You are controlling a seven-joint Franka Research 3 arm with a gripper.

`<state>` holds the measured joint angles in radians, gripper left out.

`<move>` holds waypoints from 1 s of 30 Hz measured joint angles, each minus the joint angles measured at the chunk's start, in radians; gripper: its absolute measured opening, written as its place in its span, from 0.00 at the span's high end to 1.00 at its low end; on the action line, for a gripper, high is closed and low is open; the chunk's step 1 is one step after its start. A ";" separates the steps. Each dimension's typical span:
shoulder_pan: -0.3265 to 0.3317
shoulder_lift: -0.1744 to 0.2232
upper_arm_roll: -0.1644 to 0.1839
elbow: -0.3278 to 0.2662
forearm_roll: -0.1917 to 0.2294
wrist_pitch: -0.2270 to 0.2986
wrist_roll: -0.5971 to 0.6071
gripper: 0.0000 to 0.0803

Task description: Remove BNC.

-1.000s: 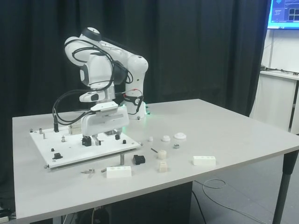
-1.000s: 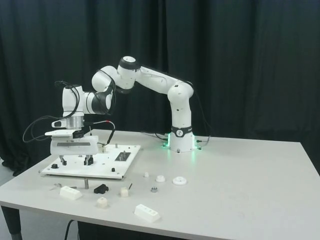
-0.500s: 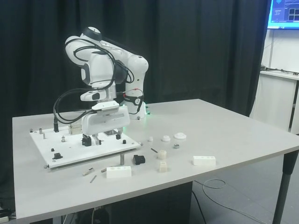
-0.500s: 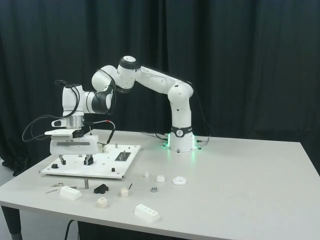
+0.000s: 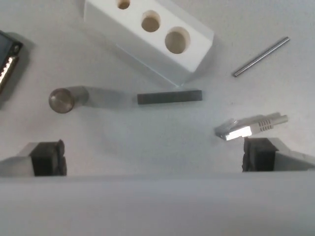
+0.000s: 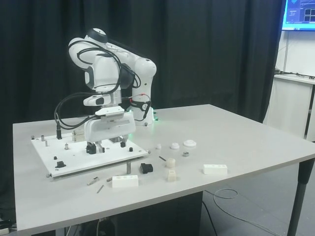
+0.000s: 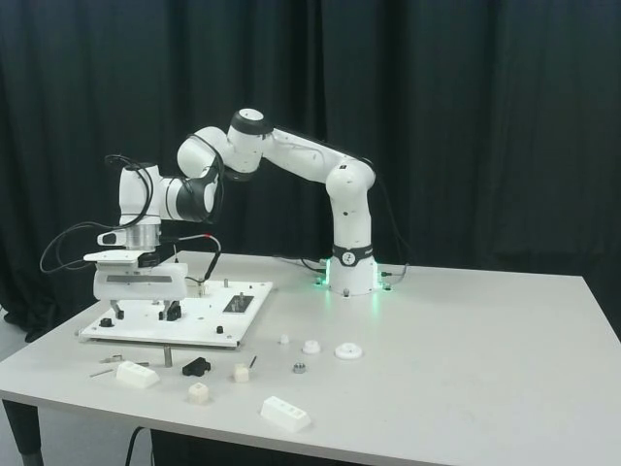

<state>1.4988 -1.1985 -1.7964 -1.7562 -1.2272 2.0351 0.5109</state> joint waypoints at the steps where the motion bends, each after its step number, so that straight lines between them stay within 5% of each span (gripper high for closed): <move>1: 0.001 0.000 -0.001 0.002 0.000 0.000 0.000 0.00; 30: 0.017 0.015 -0.004 0.029 -0.001 -0.010 0.022 0.00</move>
<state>1.5162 -1.1833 -1.8009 -1.7268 -1.2277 2.0254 0.5330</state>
